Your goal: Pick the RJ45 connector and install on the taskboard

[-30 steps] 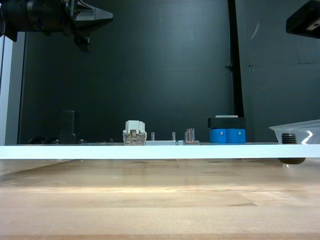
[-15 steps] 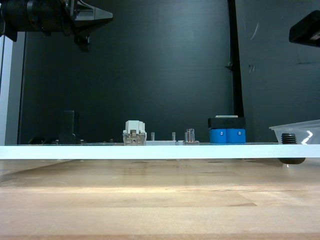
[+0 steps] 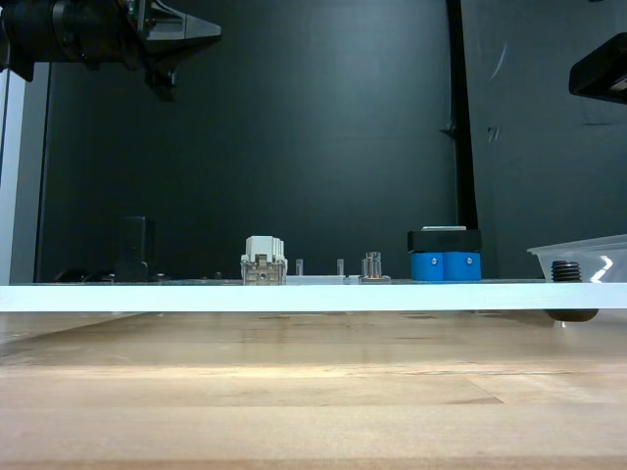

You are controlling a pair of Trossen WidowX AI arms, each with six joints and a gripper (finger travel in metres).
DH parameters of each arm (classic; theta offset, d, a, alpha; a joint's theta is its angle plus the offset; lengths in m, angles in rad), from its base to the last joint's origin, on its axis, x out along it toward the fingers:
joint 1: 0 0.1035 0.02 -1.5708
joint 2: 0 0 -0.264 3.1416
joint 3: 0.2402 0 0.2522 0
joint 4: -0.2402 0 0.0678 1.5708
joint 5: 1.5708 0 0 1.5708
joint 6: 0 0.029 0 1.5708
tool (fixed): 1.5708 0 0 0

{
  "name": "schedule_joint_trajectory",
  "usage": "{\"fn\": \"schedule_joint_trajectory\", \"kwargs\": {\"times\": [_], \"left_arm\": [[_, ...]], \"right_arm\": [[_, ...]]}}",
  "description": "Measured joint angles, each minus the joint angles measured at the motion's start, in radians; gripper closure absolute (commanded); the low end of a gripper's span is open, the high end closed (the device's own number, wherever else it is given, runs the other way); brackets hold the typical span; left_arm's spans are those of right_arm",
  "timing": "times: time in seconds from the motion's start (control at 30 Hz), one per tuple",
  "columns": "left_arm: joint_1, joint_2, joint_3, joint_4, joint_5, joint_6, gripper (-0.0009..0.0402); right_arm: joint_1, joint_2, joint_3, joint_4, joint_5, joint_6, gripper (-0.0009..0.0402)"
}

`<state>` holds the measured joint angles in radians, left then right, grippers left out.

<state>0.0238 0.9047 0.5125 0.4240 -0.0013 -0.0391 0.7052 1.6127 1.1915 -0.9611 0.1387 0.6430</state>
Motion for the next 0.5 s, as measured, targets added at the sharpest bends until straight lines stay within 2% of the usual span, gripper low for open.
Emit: {"fn": "schedule_joint_trajectory", "kwargs": {"times": [0.5], "left_arm": [[0.0,0.0,0.0,0.0,0.0,0.0,0.0393]], "right_arm": [[0.004,0.0,-0.021,0.036,0.0,0.006,0.0393]]}}
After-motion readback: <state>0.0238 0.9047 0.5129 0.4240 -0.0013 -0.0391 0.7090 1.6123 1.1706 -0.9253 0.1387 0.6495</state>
